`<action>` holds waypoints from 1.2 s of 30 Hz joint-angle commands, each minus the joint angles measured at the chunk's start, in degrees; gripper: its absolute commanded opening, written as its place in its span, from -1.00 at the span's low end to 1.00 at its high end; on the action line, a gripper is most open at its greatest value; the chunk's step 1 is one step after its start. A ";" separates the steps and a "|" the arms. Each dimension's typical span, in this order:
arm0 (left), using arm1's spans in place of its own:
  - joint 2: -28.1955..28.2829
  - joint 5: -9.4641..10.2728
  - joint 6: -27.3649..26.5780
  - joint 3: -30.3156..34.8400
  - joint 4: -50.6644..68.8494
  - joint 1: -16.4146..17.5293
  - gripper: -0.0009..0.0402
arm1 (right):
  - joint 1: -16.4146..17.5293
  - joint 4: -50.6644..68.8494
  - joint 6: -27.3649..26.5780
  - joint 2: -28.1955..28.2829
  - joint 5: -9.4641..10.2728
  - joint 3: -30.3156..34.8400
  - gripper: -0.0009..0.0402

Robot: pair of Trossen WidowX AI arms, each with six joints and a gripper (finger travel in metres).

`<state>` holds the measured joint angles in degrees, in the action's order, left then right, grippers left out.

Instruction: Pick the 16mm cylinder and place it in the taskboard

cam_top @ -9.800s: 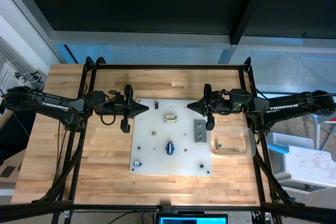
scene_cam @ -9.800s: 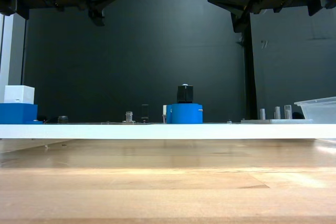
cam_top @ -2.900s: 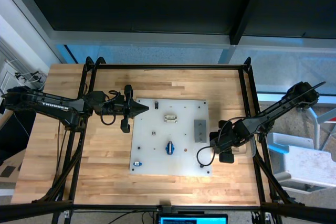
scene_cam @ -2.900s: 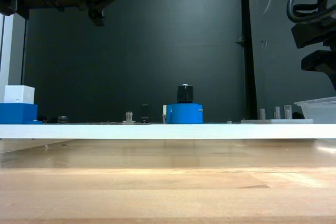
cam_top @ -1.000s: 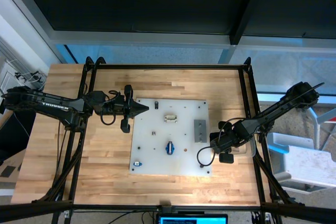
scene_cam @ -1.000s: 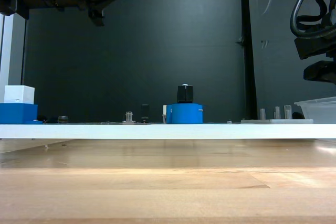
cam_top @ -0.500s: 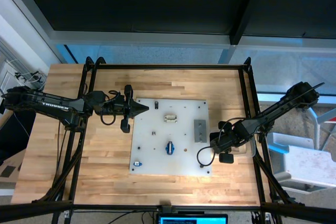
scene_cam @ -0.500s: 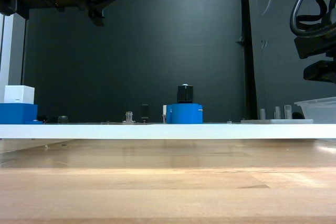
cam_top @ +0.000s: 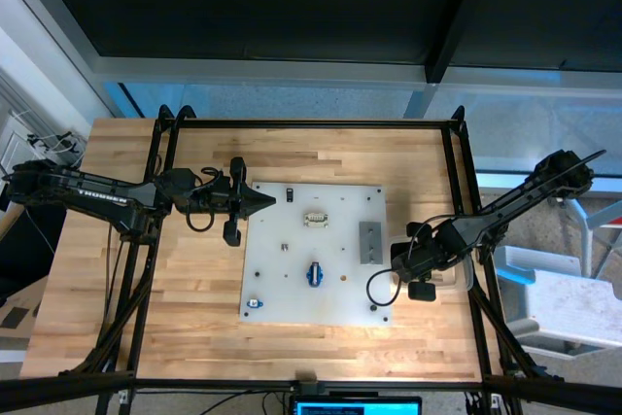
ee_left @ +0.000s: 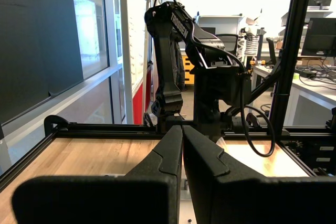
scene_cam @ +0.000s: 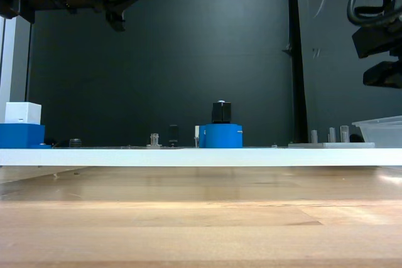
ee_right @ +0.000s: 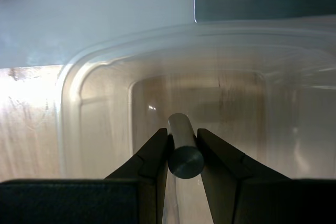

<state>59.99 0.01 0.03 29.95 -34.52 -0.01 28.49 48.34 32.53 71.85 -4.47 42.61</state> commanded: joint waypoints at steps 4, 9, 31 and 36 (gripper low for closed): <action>0.02 0.00 0.02 0.00 -0.02 0.00 -0.96 | 0.00 2.84 0.00 -1.51 -0.02 1.66 -0.80; 0.02 0.00 0.02 0.00 -0.02 0.00 -0.96 | 0.00 5.64 -0.02 -2.25 -0.04 3.39 -0.80; 0.02 0.00 0.02 0.00 -0.02 0.00 -0.96 | 0.00 18.21 0.13 -3.17 -0.46 14.23 -0.80; 0.02 0.00 0.02 0.00 -0.02 0.02 -0.96 | 0.00 18.14 0.15 -3.17 -0.44 14.21 -0.80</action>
